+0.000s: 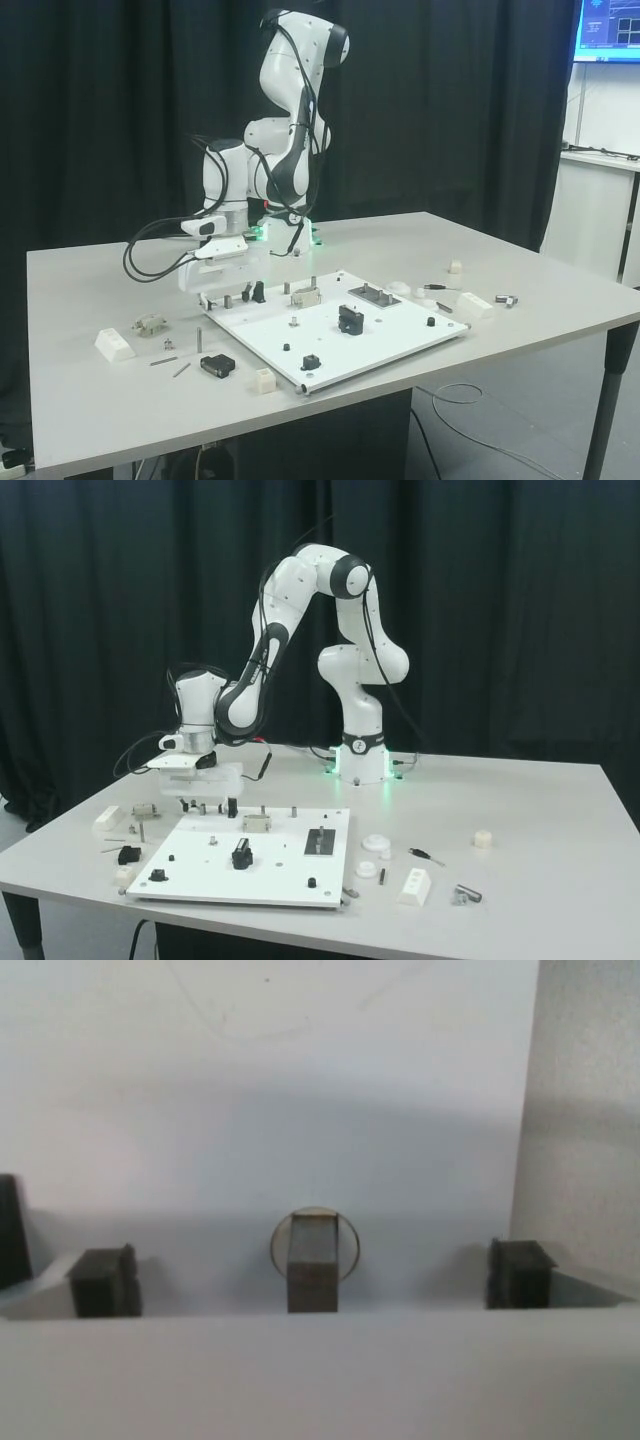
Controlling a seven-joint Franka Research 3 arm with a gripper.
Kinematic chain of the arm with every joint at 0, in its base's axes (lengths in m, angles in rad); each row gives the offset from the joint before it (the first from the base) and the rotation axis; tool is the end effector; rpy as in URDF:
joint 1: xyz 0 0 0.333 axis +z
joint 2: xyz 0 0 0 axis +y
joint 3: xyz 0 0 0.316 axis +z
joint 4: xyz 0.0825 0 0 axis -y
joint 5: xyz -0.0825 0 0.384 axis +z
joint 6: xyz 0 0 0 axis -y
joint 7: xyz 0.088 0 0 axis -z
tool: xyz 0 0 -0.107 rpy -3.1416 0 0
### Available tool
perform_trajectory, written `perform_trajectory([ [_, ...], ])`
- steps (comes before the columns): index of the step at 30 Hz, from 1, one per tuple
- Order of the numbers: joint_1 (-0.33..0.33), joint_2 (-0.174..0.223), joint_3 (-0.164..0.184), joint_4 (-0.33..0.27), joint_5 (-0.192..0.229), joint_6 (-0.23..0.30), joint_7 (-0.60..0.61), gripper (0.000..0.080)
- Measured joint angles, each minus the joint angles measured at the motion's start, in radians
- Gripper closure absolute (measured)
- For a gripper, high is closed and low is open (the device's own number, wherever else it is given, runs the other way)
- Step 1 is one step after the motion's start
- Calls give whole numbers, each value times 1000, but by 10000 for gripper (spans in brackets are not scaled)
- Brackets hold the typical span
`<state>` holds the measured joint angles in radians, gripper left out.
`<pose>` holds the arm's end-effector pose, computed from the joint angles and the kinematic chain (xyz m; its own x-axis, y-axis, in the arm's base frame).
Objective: Remove square peg 4.
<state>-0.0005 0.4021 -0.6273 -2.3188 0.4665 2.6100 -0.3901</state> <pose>0.4063 -0.3212 0.1996 0.8216 -0.5700 0.0074 -0.5700 -0.8216 0.0016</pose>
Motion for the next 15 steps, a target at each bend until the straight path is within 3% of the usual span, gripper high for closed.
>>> perform_trajectory([
  [4, 0, 0, 0, 0, 0, 0, 0, 3],
  [5, 0, 0, 0, 0, 0, -1, 0, 140],
  [14, 0, 0, 0, 0, 11, -3, 0, 140],
  [15, 0, 0, 0, 0, 11, -3, 0, 518],
])
